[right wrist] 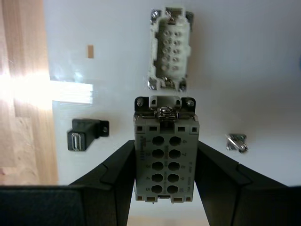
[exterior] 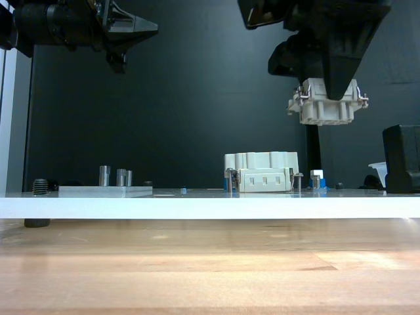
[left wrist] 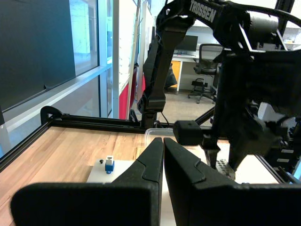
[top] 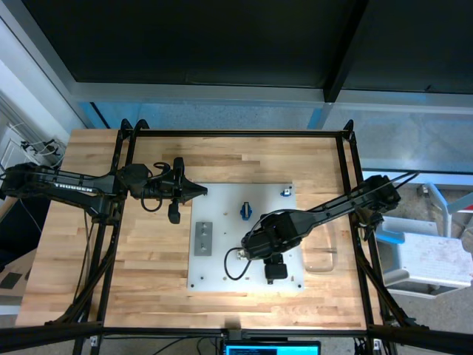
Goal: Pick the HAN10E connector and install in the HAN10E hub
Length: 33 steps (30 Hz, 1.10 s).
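My right gripper (right wrist: 165, 149) is shut on the HAN10E connector (right wrist: 165, 162), a grey-white block with two rows of round holes. In the low view the connector (exterior: 327, 108) hangs well above the white board (exterior: 197, 203), up and to the right of the HAN10E hub (exterior: 262, 172). The cream hub (right wrist: 168, 49) with metal end tabs lies on the board just ahead of the connector, roughly in line with it. My left gripper (top: 188, 191) is shut and empty, held high over the board's left edge.
A grey metal block (top: 203, 238) with two posts sits on the board's left part. A blue piece (top: 246, 211) stands near the middle. A small black part (right wrist: 87, 134) and a small metal piece (right wrist: 236, 142) lie beside the connector's spot. A clear tray (top: 323, 255) lies right of the board.
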Each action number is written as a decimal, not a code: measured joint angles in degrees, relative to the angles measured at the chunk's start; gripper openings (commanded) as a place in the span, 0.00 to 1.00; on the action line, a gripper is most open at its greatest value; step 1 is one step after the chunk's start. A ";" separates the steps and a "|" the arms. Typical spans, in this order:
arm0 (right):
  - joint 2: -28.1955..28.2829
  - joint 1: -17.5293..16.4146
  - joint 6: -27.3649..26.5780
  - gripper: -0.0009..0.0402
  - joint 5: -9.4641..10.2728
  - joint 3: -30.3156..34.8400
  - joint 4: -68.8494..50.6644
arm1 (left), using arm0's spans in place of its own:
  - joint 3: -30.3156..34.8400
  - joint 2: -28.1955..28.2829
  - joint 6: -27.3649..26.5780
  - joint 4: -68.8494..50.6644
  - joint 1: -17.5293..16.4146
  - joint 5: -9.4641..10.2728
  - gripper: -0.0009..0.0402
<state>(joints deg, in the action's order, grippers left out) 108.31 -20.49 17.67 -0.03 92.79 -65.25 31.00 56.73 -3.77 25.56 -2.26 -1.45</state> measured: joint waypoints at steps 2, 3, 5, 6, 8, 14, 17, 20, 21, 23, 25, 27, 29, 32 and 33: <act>1.53 0.37 -0.02 0.08 0.11 1.75 0.07 | 0.00 -0.02 0.00 -0.02 0.00 -0.02 0.02; 2.23 0.59 -0.11 0.08 0.09 2.60 0.04 | 0.00 0.00 0.00 -0.02 0.00 -0.02 0.02; 3.80 1.03 -0.50 0.08 0.09 4.20 0.00 | 0.00 -0.02 -0.02 0.00 0.00 -0.02 0.02; 4.61 1.22 -0.68 0.08 0.09 5.01 -0.07 | 0.00 0.00 -0.02 -0.02 0.00 -0.02 0.02; 5.99 1.46 -0.96 0.08 0.09 6.54 -0.07 | -0.02 0.00 -0.02 -0.02 0.00 0.00 0.02; 9.11 1.99 -1.77 0.08 0.09 9.94 -0.37 | -0.02 0.00 -0.02 0.00 0.00 -0.02 0.02; 10.47 2.21 -1.81 0.08 0.17 11.30 -0.66 | 0.00 -0.02 -0.02 0.00 0.00 0.00 0.02; 11.39 2.38 -1.95 0.08 0.09 12.26 -0.59 | 0.00 -0.02 -0.02 0.00 0.00 0.00 0.02; 11.76 2.45 -1.95 0.08 0.11 12.44 -0.55 | -0.02 -0.02 0.00 0.00 0.00 0.00 0.02; 12.20 2.54 -1.95 0.08 0.09 12.81 -0.61 | 0.00 0.00 0.00 -0.02 0.00 -0.02 0.02; 12.33 2.62 -1.95 0.08 0.11 12.87 -0.57 | 0.00 -0.02 -0.02 -0.02 0.00 -0.02 0.02; 12.31 2.64 -1.95 0.08 0.09 12.87 -0.28 | 0.00 0.00 0.00 0.00 0.00 0.00 0.02; 12.31 2.71 -1.95 0.08 0.09 12.87 -0.33 | 0.00 0.00 -0.02 -0.04 0.00 0.00 0.02; 12.31 2.78 -1.95 0.08 0.07 12.85 -0.28 | 0.00 0.00 -0.02 0.00 0.00 -0.02 0.02; 12.31 2.80 -1.95 0.08 0.07 12.85 -0.28 | 0.00 0.00 -0.02 0.00 0.00 -0.02 0.02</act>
<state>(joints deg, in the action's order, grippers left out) 120.62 -17.69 15.73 0.03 105.65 -65.54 31.00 56.73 -3.79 25.56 -2.26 -1.48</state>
